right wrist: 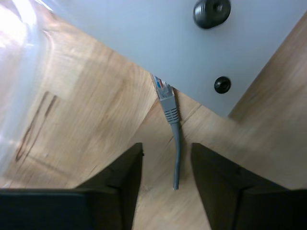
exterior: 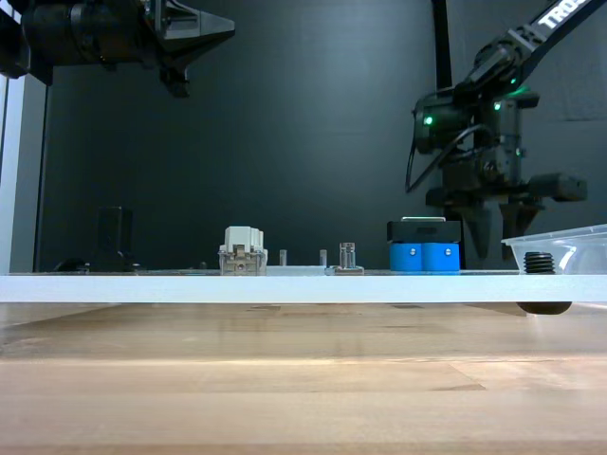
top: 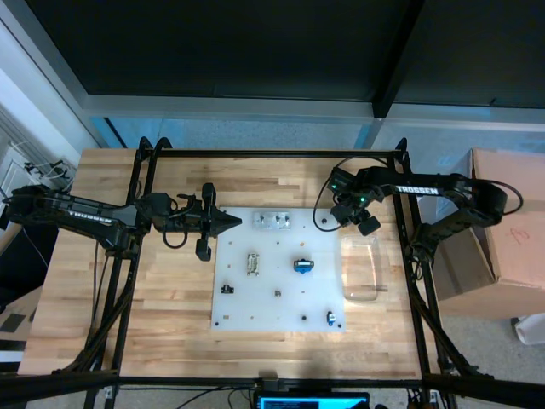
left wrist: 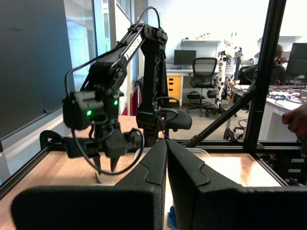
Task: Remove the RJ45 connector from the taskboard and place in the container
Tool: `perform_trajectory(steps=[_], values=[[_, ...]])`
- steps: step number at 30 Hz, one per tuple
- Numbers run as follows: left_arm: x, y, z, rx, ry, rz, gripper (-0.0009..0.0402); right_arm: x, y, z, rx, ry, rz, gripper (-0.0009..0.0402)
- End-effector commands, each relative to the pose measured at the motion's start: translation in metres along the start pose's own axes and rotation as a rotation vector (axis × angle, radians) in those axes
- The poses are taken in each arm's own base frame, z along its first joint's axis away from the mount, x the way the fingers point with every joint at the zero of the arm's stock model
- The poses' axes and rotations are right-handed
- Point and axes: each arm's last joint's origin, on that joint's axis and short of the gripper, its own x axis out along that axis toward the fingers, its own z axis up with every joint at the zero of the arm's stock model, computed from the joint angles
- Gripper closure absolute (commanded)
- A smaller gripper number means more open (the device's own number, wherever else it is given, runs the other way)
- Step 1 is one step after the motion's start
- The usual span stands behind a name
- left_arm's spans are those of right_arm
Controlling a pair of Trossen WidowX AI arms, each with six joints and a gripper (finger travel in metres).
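The RJ45 connector [right wrist: 165,98] with its short grey cable lies free on the wooden table, its clear tip at the edge of the white taskboard [right wrist: 168,43]. My right gripper [right wrist: 167,149] hovers open above it, one finger on each side of the cable without touching it. In the high view the right gripper [top: 362,218] hangs past the board's far right corner, just beyond the clear container [top: 362,268]. My left gripper [top: 230,223] is raised at the board's far left edge, pointing right, with its fingers [left wrist: 158,163] shut on nothing.
On the taskboard [top: 272,294] stand a blue part [top: 302,265], a beige connector [top: 252,264] and small black fittings. The container's wall [right wrist: 14,72] is close beside the right gripper. A cardboard box [top: 507,230] sits off the table's right side. Black frame bars border the table.
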Motion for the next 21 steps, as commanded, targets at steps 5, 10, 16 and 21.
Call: perform_trajectory(steps=[5, 10, 16, 21], values=[[0.0, 0.0, 0.0, 0.0, 0.0, 0.0, 0.0393, 0.018, -0.006, 0.006, 0.065, -0.038, 0.039, 0.0205], [0.0, 0.0, 0.0, 0.0, 0.0, 0.0, 0.0393, 0.027, -0.008, 0.009, 0.074, -0.041, 0.055, 0.022], [0.0, 0.0, 0.0, 0.0, 0.001, 0.0, 0.0393, 0.034, -0.009, 0.01, 0.074, -0.043, 0.073, 0.0238], [0.0, 0.0, 0.0, 0.0, 0.0, 0.0, 0.0393, 0.039, -0.012, 0.012, 0.074, -0.046, 0.067, 0.0249]])
